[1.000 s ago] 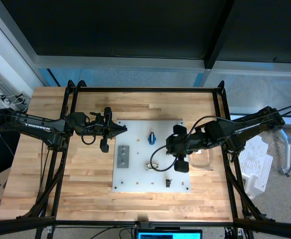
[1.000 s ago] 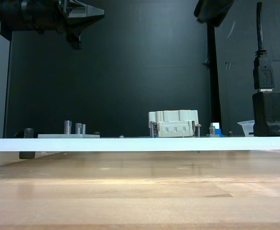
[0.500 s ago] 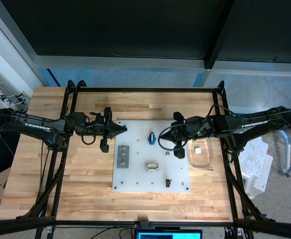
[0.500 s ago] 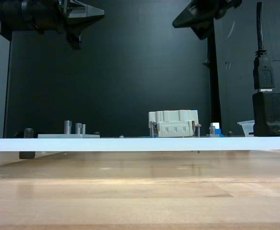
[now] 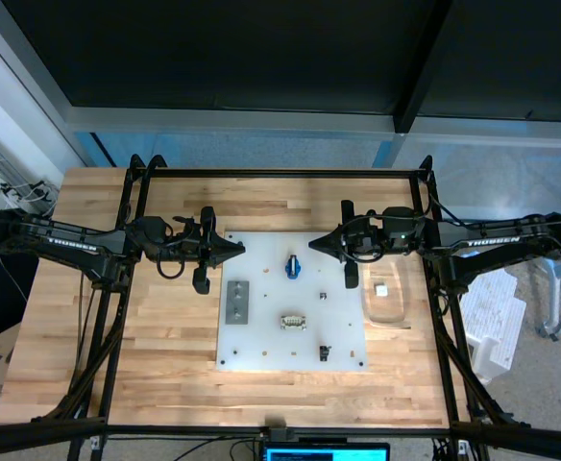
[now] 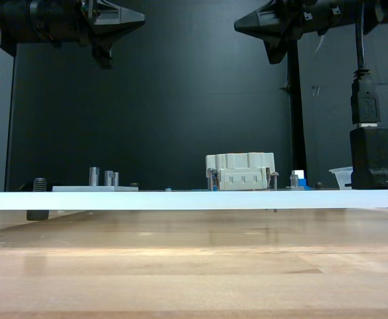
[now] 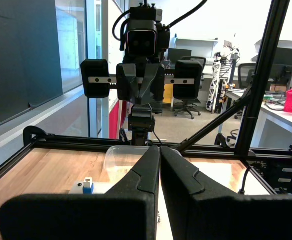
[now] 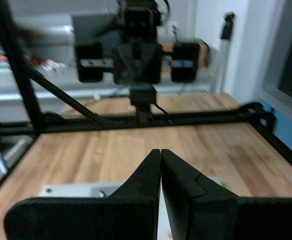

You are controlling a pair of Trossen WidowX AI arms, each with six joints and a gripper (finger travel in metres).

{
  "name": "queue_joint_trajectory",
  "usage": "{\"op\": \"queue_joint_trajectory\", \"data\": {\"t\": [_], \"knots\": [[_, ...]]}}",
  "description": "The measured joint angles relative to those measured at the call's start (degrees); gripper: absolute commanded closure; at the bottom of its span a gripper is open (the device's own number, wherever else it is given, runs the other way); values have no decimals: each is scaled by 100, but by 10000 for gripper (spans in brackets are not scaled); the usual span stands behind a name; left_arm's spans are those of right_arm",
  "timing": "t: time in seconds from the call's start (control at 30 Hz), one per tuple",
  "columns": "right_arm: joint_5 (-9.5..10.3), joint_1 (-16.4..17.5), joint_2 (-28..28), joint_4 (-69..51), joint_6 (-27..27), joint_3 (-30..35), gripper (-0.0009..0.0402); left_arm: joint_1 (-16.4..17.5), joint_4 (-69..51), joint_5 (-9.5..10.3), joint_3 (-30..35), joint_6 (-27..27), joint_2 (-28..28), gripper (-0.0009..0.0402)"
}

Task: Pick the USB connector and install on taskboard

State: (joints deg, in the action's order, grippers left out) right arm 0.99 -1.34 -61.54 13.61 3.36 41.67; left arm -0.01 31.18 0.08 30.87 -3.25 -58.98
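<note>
While upright, black USB connector [image 6: 365, 106] (left tool [image 5: 239, 248], right tool [image 5: 313, 245] aloft, closed)

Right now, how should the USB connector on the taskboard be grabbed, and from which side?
Probably from straight above, jaws pinching its body across two opposite sides: the USB connector is a tiny piece low on the taskboard, with bare plate around it. Its long axis is too small to tell. The left gripper and right gripper hover shut, high over the board's far end.

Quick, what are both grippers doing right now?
Left gripper: closed, empty, raised over the taskboard's far-left corner.
Right gripper: closed, empty, raised over its far edge.
</note>
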Motion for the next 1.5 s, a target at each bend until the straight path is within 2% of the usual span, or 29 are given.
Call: {"op": "queue_joint_trajectory", "data": {"t": [0.03,0.2,0.3,0.37,0.5,1.1,1.17,1.23,1.27,1.5], "knots": [[70,-50,2,155,39,-68,393,0,0,0,0,0,0,393],[96,-184,31,686,81,-343,393,0,0,0,0,0,0,393],[348,-179,39,1027,79,-457,393,0,-2,0,0,2,0,393],[376,-179,48,1235,76,-544,393,0,0,0,0,0,0,393],[315,-184,74,1547,74,-699,393,0,0,-2,0,0,0,393],[304,-103,76,1523,210,-750,393,0,-2,0,0,0,2,393],[232,-85,74,1528,210,-750,393,0,-2,-2,0,0,0,393],[35,-31,74,1537,203,-750,393,0,-2,-2,0,2,2,393],[9,-9,74,1539,184,-750,393,0,-2,-2,0,2,0,393],[151,28,74,1539,146,-750,393,0,-2,0,0,0,2,393]]}}
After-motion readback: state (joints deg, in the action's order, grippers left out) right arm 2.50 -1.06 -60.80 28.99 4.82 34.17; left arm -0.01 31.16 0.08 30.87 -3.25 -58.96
